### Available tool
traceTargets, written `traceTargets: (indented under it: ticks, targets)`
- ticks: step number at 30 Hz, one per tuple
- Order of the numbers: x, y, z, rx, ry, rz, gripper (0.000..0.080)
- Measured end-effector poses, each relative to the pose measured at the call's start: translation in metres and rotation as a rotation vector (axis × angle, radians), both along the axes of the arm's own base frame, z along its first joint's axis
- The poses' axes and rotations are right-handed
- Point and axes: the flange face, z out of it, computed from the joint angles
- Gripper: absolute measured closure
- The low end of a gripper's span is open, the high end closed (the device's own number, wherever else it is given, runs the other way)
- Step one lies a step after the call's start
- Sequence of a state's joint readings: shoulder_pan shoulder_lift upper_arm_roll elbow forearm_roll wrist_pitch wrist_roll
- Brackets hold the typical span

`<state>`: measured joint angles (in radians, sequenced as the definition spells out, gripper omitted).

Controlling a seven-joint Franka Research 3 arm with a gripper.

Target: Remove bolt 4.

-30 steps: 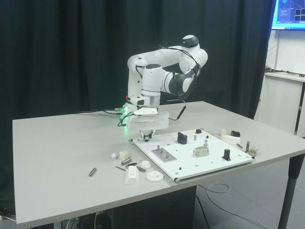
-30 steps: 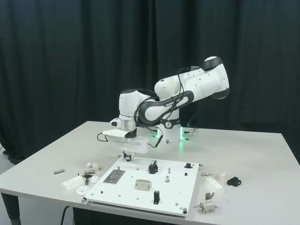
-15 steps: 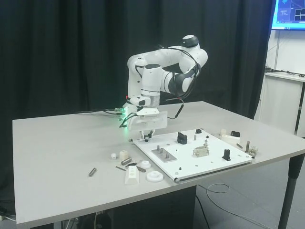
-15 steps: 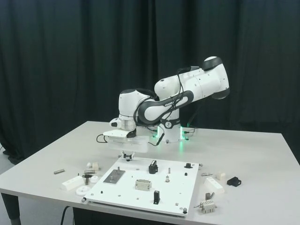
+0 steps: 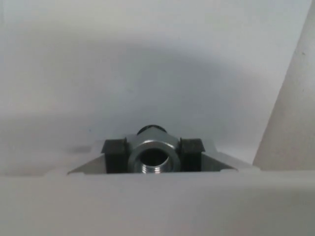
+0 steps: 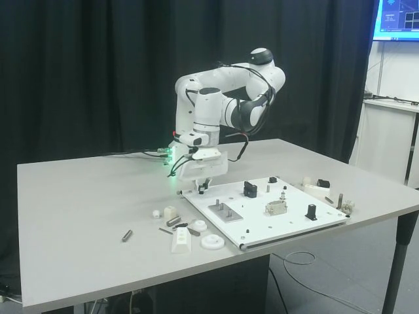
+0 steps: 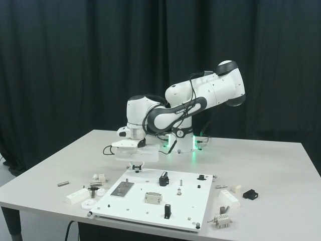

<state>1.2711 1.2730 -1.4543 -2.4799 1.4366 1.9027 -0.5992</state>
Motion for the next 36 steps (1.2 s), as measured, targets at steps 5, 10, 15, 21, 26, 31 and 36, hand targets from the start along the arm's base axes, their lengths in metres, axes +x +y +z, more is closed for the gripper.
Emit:
traceTargets:
  ticks: [5, 10, 15, 21, 26, 31, 36]
  targets:
    - [0.001, -0.001, 0.0, 0.004, 0.006, 0.039, 0.0578]
    - [0.001, -0.001, 0.0, 0.008, 0.012, 0.089, 0.0578]
    - [0.002, -0.001, 0.0, 0.009, 0.017, 0.166, 0.0578]
    - [0.003, -0.001, 0.001, 0.011, 0.03, 0.314, 0.0578]
    - [0.004, -0.001, 0.001, 0.011, 0.036, 0.36, 0.0578]
    - [0.005, -0.002, 0.004, 0.003, 0.05, 0.366, 0.0578]
    - [0.006, -0.004, 0.011, 0.005, 0.059, 0.37, 0.0578]
